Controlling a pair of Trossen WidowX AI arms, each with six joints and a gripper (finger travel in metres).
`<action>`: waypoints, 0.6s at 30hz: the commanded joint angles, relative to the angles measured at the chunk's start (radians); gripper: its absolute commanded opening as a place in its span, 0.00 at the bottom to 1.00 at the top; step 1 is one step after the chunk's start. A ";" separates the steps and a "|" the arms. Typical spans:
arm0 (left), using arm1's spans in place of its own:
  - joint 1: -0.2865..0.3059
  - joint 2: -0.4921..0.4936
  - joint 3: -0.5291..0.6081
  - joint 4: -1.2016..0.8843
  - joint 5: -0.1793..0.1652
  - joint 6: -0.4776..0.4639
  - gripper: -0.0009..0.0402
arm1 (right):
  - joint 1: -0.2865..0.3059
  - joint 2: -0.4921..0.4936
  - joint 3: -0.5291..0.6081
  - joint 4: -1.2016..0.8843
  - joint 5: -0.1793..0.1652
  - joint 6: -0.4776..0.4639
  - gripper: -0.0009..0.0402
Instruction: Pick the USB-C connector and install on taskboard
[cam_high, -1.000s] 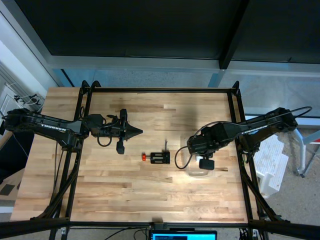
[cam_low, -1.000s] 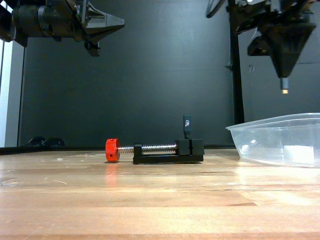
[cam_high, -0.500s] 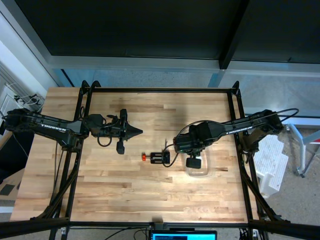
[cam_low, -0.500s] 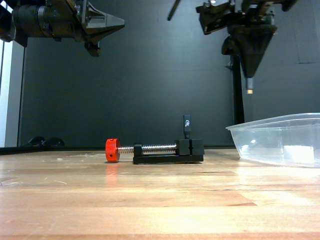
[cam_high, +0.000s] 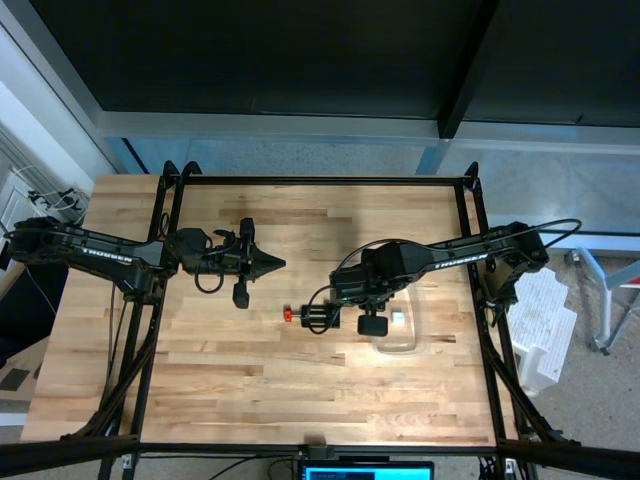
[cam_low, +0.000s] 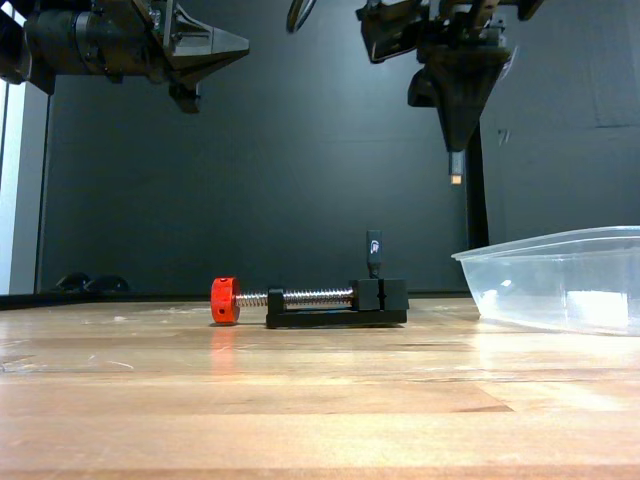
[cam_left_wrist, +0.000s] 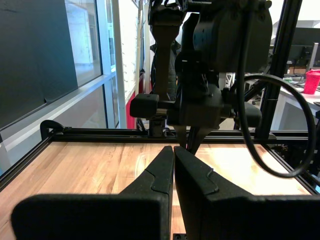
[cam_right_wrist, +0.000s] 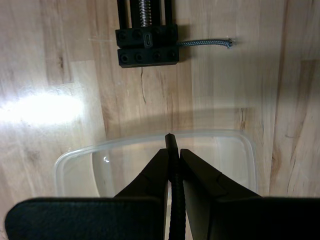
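The taskboard (cam_high: 318, 316) is a small black block with an orange-red knob (cam_low: 225, 300) and an upright pin (cam_low: 373, 252), lying mid-table. My right gripper (cam_high: 347, 298) hangs high above the table, just right of the block (cam_low: 335, 302), and is shut on the USB-C connector (cam_low: 456, 168). The connector shows as a thin dark sliver between the fingers (cam_right_wrist: 171, 144), pointing down. The right wrist view looks down on the taskboard (cam_right_wrist: 146, 46) beyond the tray rim. My left gripper (cam_high: 278, 264) is parked high at the left, shut and holding nothing (cam_left_wrist: 174, 150).
A clear plastic tray (cam_low: 530, 262) stands right of the taskboard, holding a small white square piece (cam_high: 398, 317). A short grey braided cable (cam_right_wrist: 205, 43) sticks out from the taskboard's block. A black frame borders the wooden table.
My right arm has carried the connector leftward, from above the tray to a spot beside the taskboard, at about the same height. The left arm has stayed still.
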 joint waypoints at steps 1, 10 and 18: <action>0.000 0.000 0.000 0.000 0.000 0.000 0.02 | 0.000 0.035 0.034 0.004 0.000 0.002 0.02; 0.000 0.000 0.000 0.000 0.000 0.000 0.02 | 0.000 0.148 0.185 -0.022 0.000 0.001 0.02; 0.000 0.000 0.000 0.000 0.000 0.000 0.02 | -0.002 0.225 0.297 -0.075 0.000 0.001 0.02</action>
